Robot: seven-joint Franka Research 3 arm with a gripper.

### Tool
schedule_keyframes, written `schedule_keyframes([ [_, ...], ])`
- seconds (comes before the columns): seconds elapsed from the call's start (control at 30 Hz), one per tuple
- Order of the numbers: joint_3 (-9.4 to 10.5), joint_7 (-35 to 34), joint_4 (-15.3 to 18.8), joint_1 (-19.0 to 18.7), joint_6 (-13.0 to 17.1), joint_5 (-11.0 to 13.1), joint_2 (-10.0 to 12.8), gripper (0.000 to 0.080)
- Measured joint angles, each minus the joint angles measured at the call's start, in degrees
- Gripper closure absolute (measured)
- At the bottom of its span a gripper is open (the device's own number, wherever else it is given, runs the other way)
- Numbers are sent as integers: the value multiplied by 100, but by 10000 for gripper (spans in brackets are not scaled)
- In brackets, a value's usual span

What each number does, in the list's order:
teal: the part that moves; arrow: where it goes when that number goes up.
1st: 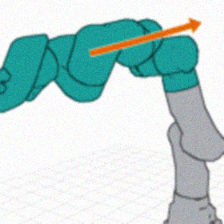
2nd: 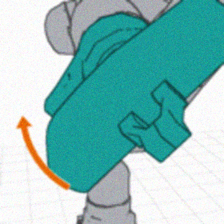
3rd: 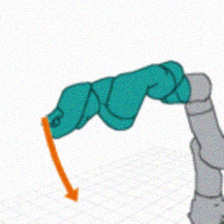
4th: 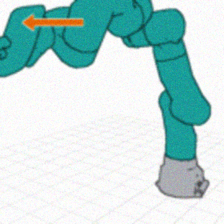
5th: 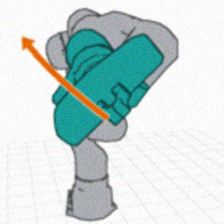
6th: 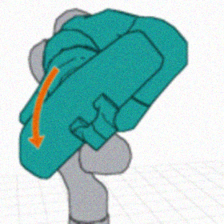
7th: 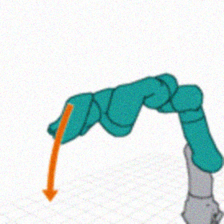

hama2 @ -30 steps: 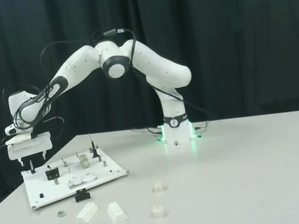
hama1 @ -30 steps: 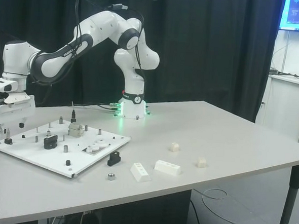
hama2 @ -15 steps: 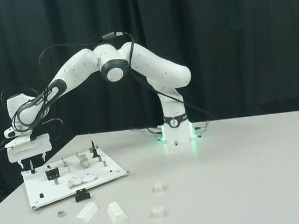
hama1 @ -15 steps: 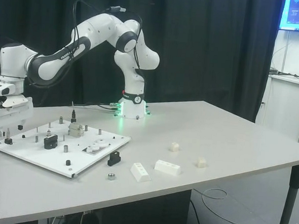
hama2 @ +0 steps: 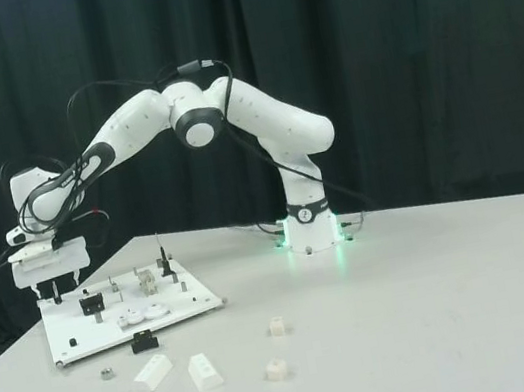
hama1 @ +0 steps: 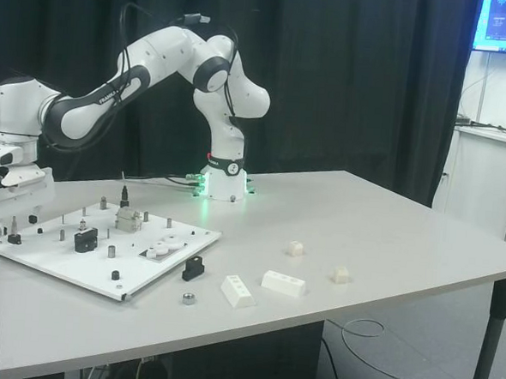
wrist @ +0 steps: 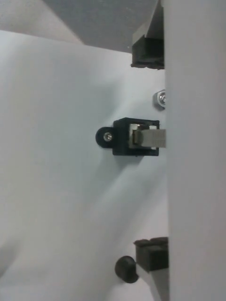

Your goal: Remove Ethernet.

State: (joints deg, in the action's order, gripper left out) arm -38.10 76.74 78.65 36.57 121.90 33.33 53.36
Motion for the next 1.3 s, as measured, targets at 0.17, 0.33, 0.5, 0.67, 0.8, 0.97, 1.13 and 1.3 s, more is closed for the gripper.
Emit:
schedule_keyframes([
  [0.17,34,-1,-34,44,0,13,25,3],
  [0.33,88,-10,-68,108,0,28,37,3],
  [0.5,115,-13,-76,146,0,51,41,3],
  [0.67,115,-13,-76,152,-1,93,51,3],
  [0.8,117,-13,-76,155,-2,103,58,3],
  [0.97,118,-13,-78,156,-4,117,71,3],
  [1.13,118,-13,-90,157,-4,122,93,3],
  [1.3,118,-13,-95,157,-5,131,104,3],
])
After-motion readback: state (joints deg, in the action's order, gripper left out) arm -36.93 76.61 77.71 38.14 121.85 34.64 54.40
